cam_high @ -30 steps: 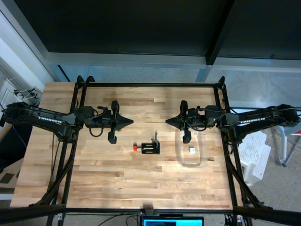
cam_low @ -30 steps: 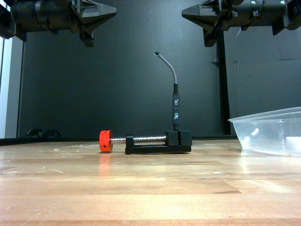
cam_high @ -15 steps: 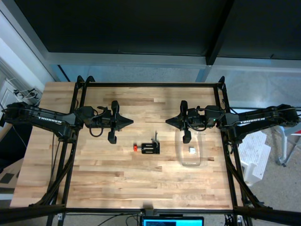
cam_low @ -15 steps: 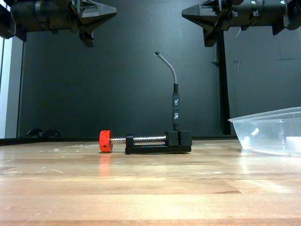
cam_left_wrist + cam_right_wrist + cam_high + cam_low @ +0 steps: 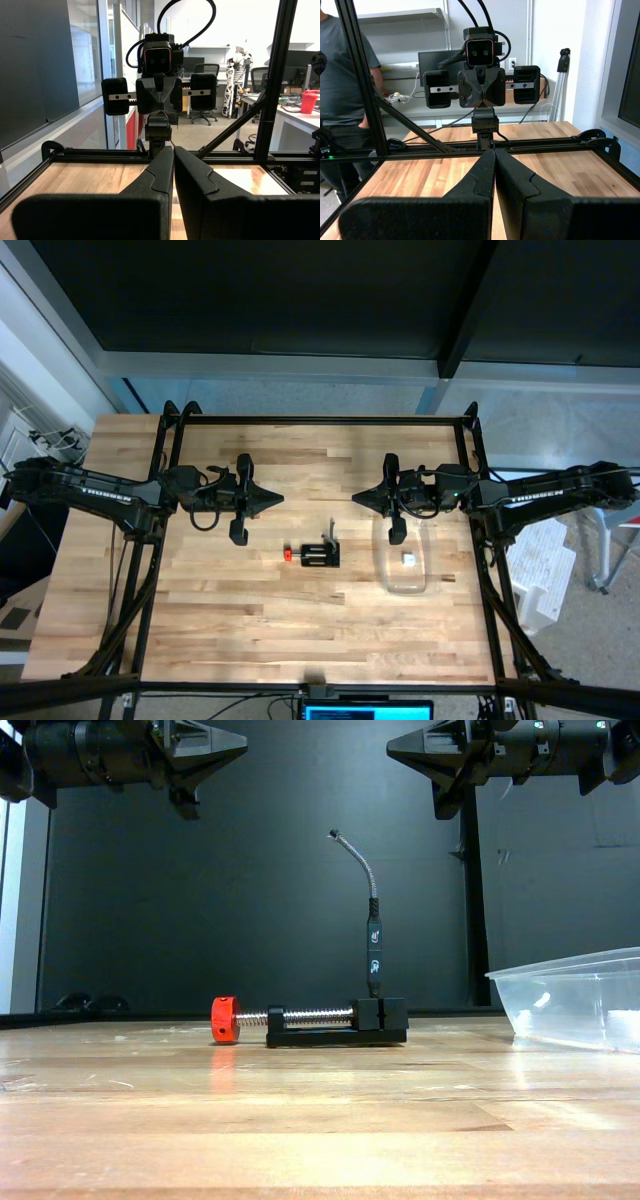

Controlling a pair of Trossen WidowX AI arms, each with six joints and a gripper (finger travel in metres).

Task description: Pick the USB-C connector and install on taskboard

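Above the bench (image 5: 250,620), my left gripper (image 5: 280,500) and right gripper (image 5: 355,499) hang facing each other, both closed on nothing. Below, between them, sits the taskboard (image 5: 318,555). The USB-C connector I cannot spot, so I judge picking hasn't begun: finding it comes first.

Matte black all over, slim tubular links with white lettering (image 5: 95,493). Left gripper (image 5: 277,500) above the worktop's (image 5: 250,610) left half, right gripper (image 5: 358,499) above its right half. Both wedge-shaped, with fingers (image 5: 160,175) pressed together to a point. Black cables (image 5: 205,520) looped at the wrists. Small green light (image 5: 455,496) on the right arm.
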